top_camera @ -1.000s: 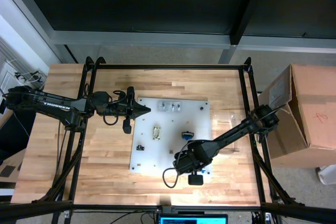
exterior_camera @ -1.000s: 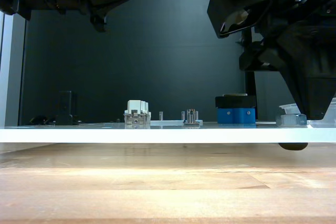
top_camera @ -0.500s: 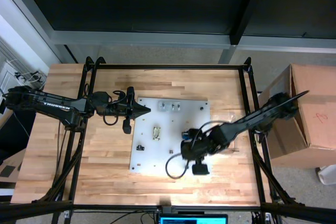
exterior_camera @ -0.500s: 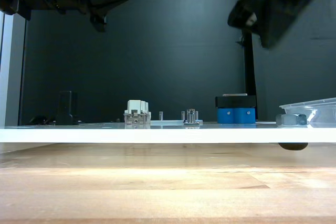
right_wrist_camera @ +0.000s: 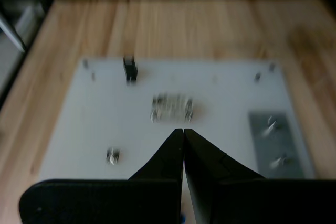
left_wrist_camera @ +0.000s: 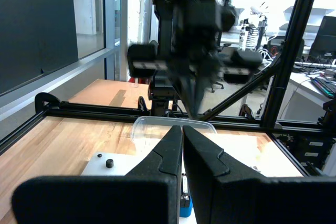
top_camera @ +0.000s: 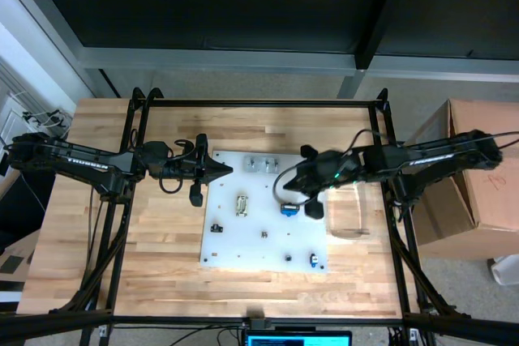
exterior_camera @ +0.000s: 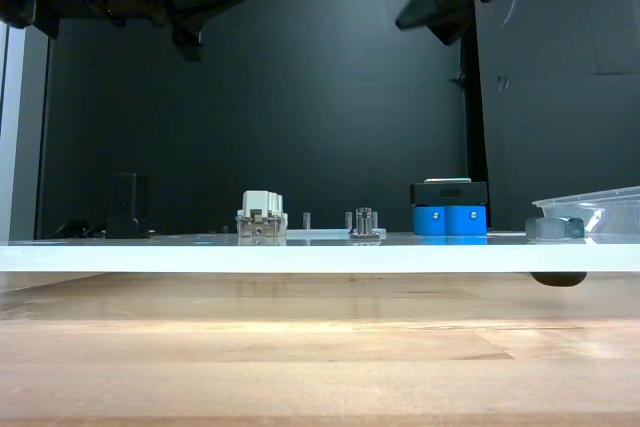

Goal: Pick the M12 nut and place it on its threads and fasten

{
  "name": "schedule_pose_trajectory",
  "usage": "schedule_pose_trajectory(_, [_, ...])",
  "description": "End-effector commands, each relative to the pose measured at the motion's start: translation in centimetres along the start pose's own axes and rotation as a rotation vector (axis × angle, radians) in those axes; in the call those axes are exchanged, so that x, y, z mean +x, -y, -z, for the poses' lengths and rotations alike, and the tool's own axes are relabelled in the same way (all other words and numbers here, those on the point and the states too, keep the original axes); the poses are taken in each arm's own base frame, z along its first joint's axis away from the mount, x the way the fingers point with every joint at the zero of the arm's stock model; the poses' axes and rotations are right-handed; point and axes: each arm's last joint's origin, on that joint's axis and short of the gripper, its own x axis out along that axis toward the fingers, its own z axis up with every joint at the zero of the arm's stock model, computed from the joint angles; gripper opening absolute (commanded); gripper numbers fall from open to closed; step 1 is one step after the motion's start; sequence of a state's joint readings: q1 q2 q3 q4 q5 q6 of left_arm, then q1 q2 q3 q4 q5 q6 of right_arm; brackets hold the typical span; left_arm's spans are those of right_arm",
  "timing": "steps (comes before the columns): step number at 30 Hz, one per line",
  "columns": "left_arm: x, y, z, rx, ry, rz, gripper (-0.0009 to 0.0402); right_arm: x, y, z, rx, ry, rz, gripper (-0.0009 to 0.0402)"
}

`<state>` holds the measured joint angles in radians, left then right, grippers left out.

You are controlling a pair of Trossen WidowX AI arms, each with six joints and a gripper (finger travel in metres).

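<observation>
Wood table with the white board sitting mid-table, a black frame round the edge and a cardboard box off to the right.

So, the nut: nobody's holding it. In the low view it sits flat at board level, way over on the right, in front of the clear tray. That makes it look like it's in the tray, but the high view shows the tray is on the bare wood beside the board's right edge and the nut is on the board, near its near right edge. As far as I can tell it's on its stud and low down, since no black ribs show under it. Can't say more than that about how far it's threaded.

Right gripper is up in the air over the right part of the board, well apart from the nut, roughly above the blue block. Its own camera shows the two fingers pressed together with nothing between them, pointing across the board toward the white connector. In the low view it hangs high, near the top edge.

Left gripper hovers over the board's far left corner, also high up, pointing right. Its fingers are together too, only a thin seam between them, nothing gripped. Its wrist camera looks straight across at the tray and the right arm.
</observation>
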<state>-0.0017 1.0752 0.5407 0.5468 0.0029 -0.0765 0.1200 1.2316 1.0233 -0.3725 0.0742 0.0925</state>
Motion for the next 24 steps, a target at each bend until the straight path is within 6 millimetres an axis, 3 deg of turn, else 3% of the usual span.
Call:
schedule_pose_trajectory(1, [0.0, 0.0, 0.0, 0.000, 0.001, 0.000, 0.0000, -1.4, 1.6, -0.1, 0.030, 0.163, -0.021, 0.0000])
schedule_pose_trajectory(9, [0.0, 0.0, 0.0, 0.000, 0.001, 0.000, 0.0000, -3.7, 2.3, 1.4, 0.046, 0.485, -0.012, 0.0000])
schedule_pose_trajectory(18, [0.0, 0.0, 0.0, 0.000, 0.001, 0.000, 0.0000, -3.4, 2.5, 4.0, 0.050, 0.632, 0.030, 0.0000])
schedule_pose_trajectory(24, [0.0, 0.0, 0.0, 0.000, 0.001, 0.000, 0.0000, -2.7, 2.5, 5.4, 0.046, 0.603, 0.020, 0.0000])
